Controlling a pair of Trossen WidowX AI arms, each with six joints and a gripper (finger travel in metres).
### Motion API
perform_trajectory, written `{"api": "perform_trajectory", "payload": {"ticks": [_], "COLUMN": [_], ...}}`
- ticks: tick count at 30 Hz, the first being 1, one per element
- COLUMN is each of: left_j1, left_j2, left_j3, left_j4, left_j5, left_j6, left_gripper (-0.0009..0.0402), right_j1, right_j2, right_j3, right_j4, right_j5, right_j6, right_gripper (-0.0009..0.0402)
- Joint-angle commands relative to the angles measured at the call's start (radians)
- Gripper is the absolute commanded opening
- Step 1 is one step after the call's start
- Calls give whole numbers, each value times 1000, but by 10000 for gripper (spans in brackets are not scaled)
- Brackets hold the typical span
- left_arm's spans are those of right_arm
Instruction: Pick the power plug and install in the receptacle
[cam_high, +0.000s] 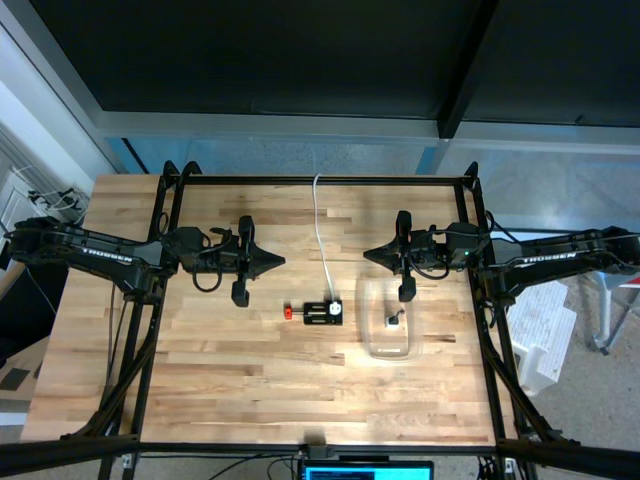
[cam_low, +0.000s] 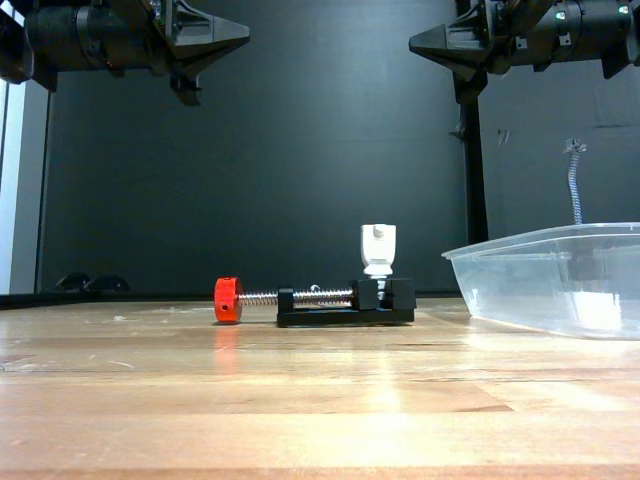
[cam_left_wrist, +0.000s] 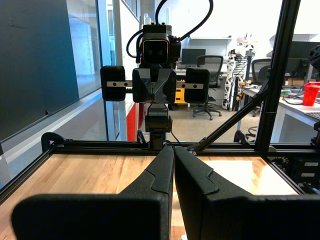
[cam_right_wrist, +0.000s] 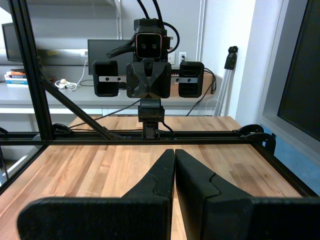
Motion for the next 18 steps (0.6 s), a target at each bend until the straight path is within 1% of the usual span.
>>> {"api": "perform_trajectory", "payload": {"ticks": [1,18], "left_j1": [0,0], "left_j2": [0,0], "left_j3": [0,0], "left_j4": [0,0], "left_j5": [0,0], "left_j6": [0,0], "left_gripper": [0,0], "right_j1": [0,0], "right_j2": [0,0], "right_j3": [0,0], "right_j4": [0,6], "right_j5": [0,0], "right_j6": [0,0], "right_gripper": [0,0]}}
